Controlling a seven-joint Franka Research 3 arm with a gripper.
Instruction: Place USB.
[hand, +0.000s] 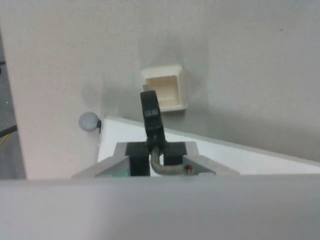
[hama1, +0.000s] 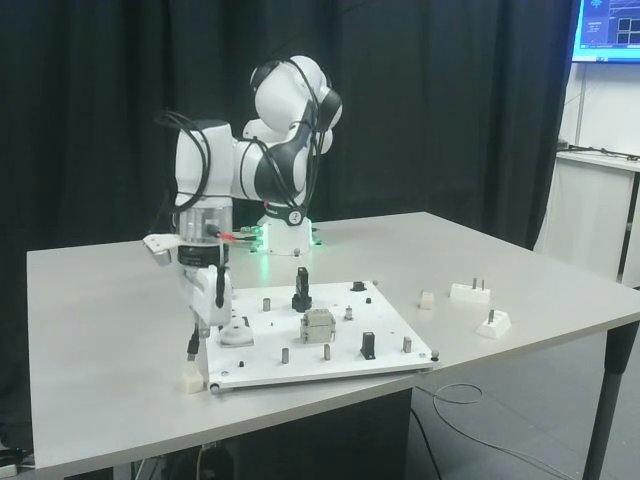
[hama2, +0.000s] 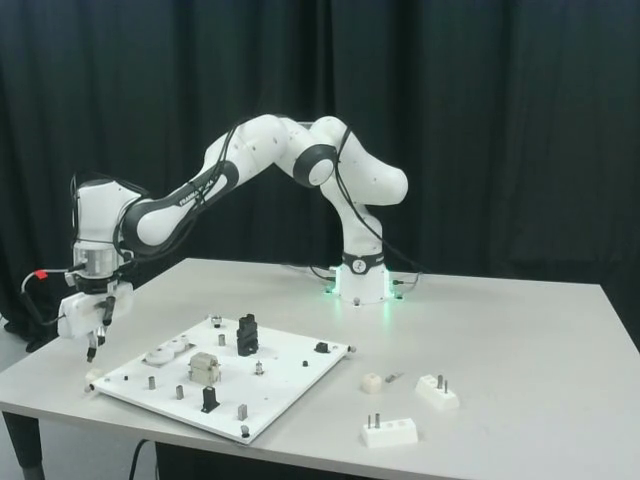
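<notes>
The USB plug (hand: 151, 116), clamped in the gripper (hand: 155, 150), should be lowered squarely into the small holder (hand: 165, 90) directly beneath it.

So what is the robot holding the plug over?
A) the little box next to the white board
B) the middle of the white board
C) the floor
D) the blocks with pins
A: the wrist view shows the black plug in the tool pointing at the small open box, and the first room view shows that box on the table just off the board's corner.
</notes>
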